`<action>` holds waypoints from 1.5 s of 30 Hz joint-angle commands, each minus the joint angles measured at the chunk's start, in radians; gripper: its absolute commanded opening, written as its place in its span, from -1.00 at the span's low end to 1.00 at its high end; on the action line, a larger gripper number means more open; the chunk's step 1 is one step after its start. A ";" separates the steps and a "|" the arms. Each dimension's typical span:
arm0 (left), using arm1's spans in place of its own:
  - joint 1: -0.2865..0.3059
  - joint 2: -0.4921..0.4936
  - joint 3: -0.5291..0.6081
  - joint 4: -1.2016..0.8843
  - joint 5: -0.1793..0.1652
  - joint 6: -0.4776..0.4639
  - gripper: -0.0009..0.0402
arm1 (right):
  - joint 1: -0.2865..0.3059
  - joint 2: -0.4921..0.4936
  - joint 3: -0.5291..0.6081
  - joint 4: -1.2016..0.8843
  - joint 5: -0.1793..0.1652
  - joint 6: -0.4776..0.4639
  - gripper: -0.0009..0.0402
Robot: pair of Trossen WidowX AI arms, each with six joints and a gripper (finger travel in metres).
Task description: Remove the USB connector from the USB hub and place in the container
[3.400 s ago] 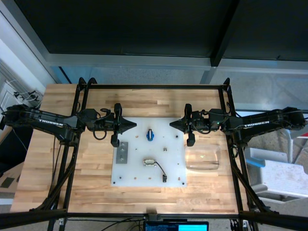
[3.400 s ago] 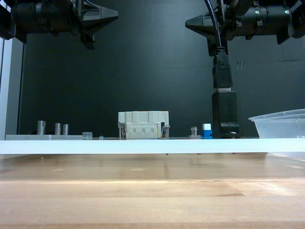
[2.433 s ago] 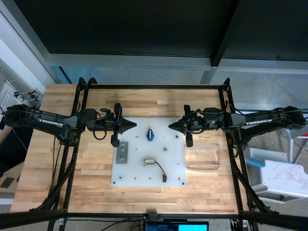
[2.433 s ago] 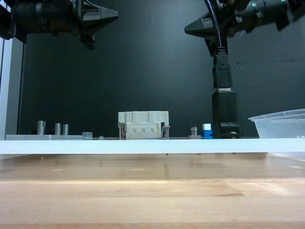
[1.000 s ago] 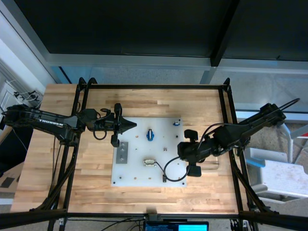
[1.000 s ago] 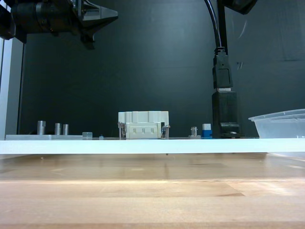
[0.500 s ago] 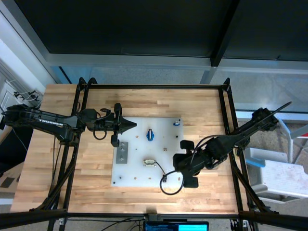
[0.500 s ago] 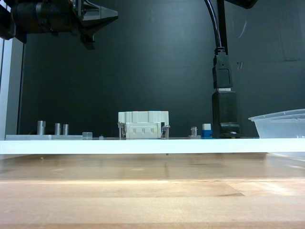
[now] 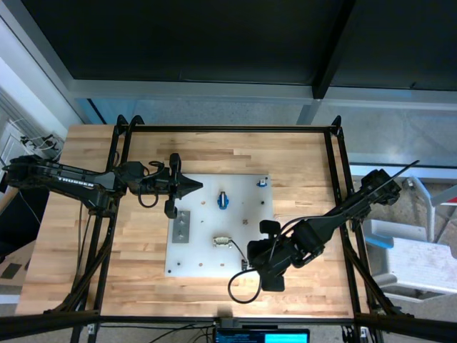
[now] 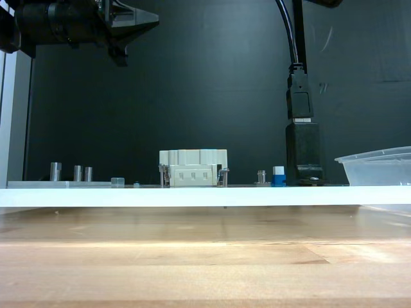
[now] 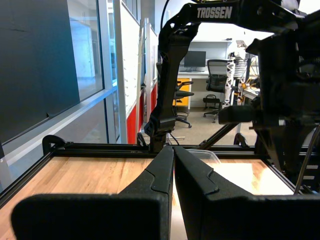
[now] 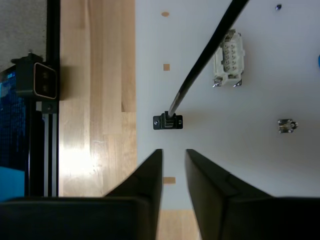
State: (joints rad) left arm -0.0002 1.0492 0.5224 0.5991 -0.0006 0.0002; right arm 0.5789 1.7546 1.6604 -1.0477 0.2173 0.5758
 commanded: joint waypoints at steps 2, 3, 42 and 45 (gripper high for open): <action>0.000 0.000 0.000 0.000 0.000 0.000 -0.95 | 0.002 0.022 -0.001 0.006 0.027 0.020 -0.30; 0.000 0.000 0.000 0.000 0.000 0.000 -0.95 | 0.002 0.024 -0.001 0.007 0.027 0.022 -0.23; 0.000 0.000 0.000 0.000 0.000 0.000 -0.95 | -0.025 0.212 -0.003 0.108 0.051 -0.050 -0.42; 0.000 0.000 0.000 0.000 0.000 0.000 -0.95 | -0.025 0.211 -0.003 0.089 0.047 -0.050 -0.47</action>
State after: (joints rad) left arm -0.0002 1.0489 0.5228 0.5983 -0.0010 0.0002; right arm 0.5533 1.9663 1.6573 -0.9485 0.2684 0.5259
